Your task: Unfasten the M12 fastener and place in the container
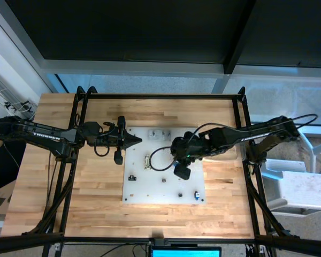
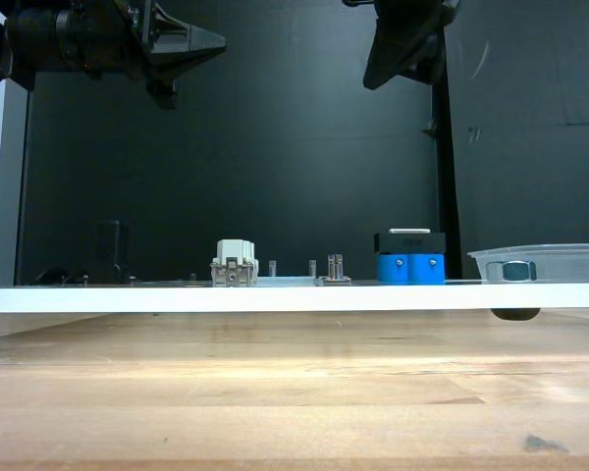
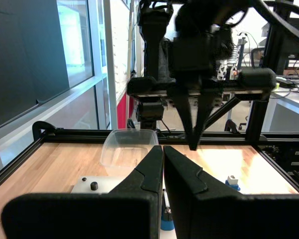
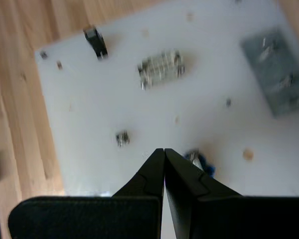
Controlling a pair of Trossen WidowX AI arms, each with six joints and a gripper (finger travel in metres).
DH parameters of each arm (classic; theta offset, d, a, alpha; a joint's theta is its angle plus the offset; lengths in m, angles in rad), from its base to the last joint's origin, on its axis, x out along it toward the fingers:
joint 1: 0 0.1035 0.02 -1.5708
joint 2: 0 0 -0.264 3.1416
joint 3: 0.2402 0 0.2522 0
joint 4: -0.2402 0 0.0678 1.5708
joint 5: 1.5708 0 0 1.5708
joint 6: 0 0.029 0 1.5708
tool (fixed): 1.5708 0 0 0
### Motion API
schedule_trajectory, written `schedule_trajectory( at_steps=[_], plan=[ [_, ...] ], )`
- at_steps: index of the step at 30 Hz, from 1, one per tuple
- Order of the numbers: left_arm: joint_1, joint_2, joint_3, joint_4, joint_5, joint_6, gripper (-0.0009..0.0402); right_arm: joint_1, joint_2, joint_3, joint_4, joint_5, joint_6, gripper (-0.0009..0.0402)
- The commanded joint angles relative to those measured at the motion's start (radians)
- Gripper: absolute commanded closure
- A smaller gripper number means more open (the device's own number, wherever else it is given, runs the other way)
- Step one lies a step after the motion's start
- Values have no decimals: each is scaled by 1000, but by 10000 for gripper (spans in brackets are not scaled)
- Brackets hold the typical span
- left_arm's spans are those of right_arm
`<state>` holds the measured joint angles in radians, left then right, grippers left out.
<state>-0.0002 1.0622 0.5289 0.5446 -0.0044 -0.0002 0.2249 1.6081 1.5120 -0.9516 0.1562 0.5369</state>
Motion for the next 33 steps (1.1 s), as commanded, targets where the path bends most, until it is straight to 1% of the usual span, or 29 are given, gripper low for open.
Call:
schedule_trajectory(
  at_steps=[1,3,7,9,14,16,21,26,33],
  plan=[
    [0,0,0,0,0,0,393,13,67,78,-124,-15,69,393],
    [0,0,0,0,0,0,393,27,100,120,-191,-24,113,393],
    [0,0,0,0,0,0,393,61,163,180,-284,-27,193,393],
    [0,0,0,0,0,0,393,80,191,201,-313,-38,196,393],
    [0,0,0,0,0,0,393,119,262,249,-348,-107,199,393],
    [0,0,0,0,0,0,393,136,287,265,-350,-114,195,393],
    [0,0,0,0,0,0,393,177,340,294,-353,-115,161,386],
    [0,0,0,0,0,0,393,200,376,294,-345,-124,161,343],
    [0,0,0,0,0,0,393,220,414,293,-312,-122,162,250]
  ],
)
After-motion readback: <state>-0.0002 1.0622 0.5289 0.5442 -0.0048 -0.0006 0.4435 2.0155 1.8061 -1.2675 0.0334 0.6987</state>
